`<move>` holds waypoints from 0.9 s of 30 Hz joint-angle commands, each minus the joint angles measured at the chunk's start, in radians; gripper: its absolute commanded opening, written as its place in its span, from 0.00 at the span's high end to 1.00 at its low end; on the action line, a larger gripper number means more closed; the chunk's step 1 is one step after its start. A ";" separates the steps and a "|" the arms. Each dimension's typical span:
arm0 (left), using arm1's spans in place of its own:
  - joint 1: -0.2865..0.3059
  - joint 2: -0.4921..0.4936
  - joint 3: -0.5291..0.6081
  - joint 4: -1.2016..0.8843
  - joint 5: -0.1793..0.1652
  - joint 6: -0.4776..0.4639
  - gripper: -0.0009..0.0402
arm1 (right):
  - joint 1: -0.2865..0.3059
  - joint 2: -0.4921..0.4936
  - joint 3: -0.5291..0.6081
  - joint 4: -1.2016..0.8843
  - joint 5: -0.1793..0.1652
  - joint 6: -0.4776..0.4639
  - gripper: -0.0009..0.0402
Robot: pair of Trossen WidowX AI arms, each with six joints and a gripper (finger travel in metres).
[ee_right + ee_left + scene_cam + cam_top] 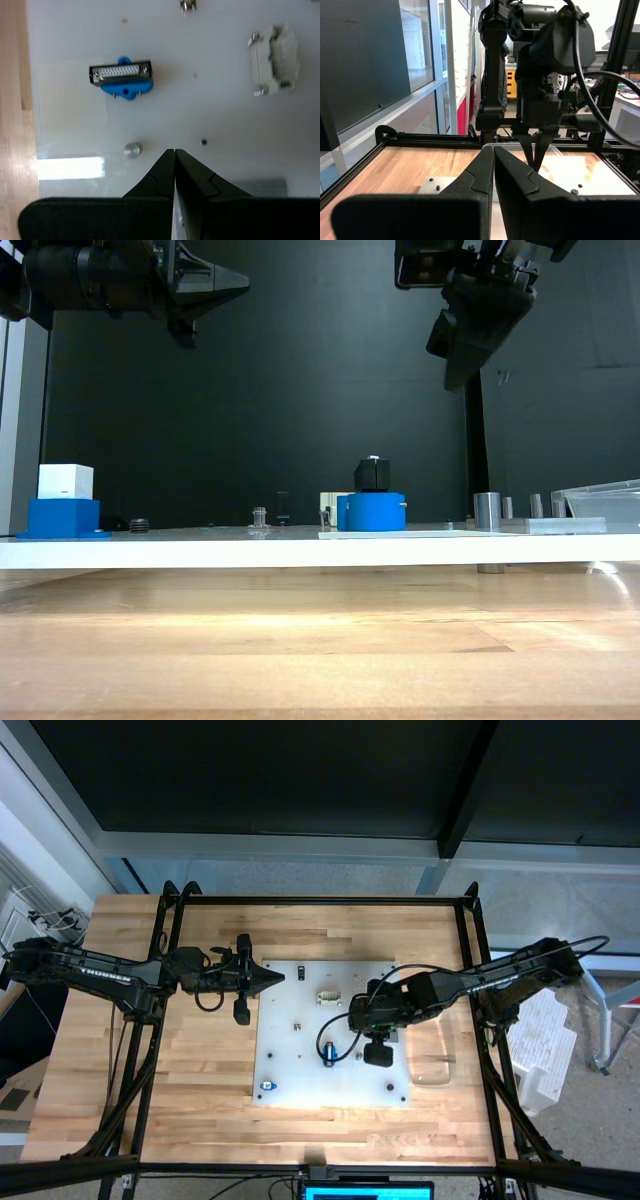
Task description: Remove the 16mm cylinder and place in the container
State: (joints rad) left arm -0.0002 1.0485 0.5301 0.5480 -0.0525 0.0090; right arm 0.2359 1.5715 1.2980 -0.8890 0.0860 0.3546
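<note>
The 16mm cylinder [133, 149] is a small silvery round peg standing on the white board [75, 115], seen in the right wrist view just beside my right gripper's tips. My right gripper [174, 152] is shut with nothing in it and hangs well above the board [300, 1060]; it shows in the high view [362, 1020] and the low view [455, 370]. The container [432, 1055] is a clear tray lying to the right of the board [610, 502]. My left gripper [275, 978] is shut and empty, held high off the board's far left corner [240, 282] [494, 150].
On the board are a blue D-sub connector [121, 80], a white connector [275, 60], a blue round connector [375, 510] with a black cable, a grey metal block [260, 186] and several upright pegs [536, 505]. A black frame [320, 902] rings the table.
</note>
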 commanded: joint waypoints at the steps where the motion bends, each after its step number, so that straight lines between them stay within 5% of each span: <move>1: 0.000 0.000 0.000 0.000 0.000 0.000 0.98 | 0.007 0.040 0.051 -0.079 -0.003 0.053 0.98; 12: 0.000 0.000 0.000 0.000 0.000 0.000 0.98 | 0.025 0.175 0.216 -0.235 -0.012 0.116 0.98; 27: 0.000 0.000 0.000 0.000 0.000 0.000 0.98 | 0.031 0.204 0.212 -0.224 -0.029 0.147 0.98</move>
State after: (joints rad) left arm -0.0002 1.0489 0.5301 0.5480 -0.0525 0.0090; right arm 0.2661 1.7756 1.5116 -1.1145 0.0563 0.4992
